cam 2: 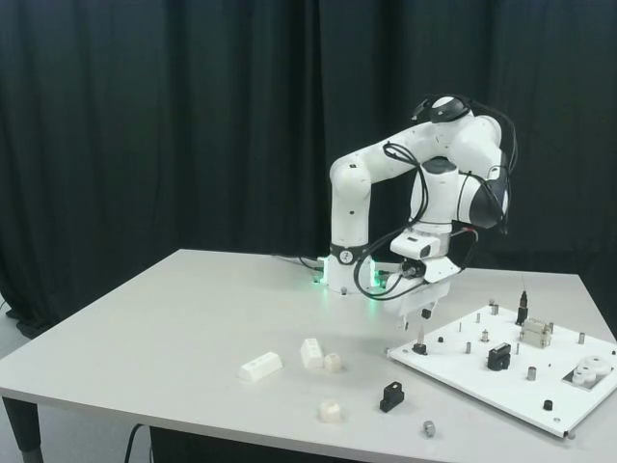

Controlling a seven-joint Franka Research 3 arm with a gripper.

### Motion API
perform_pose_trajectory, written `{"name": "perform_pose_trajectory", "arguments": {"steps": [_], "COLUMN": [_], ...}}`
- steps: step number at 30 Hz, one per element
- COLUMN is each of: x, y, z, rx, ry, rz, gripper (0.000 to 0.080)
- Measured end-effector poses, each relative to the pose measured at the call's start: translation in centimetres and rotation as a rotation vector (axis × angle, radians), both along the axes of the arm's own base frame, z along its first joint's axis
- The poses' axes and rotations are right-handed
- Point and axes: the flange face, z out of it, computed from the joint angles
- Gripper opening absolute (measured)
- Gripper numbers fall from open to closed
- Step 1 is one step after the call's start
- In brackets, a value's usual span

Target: Remove Ethernet.

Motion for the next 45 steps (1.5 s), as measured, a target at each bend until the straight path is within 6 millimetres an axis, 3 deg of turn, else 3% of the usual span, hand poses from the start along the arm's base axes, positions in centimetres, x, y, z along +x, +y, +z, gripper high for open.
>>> {"name": "perform_pose_trajectory", "arguments": {"steps": [20,45], "x": [-1.5,-3.4], "y": [-1.0,1.0], "z": [-1.7,-5.6], "rx": [0.079,0.073], "ry": [0.006,0.002], "rz": [-0.070,-0.103], "gripper": [0.0800,0.0800]}}
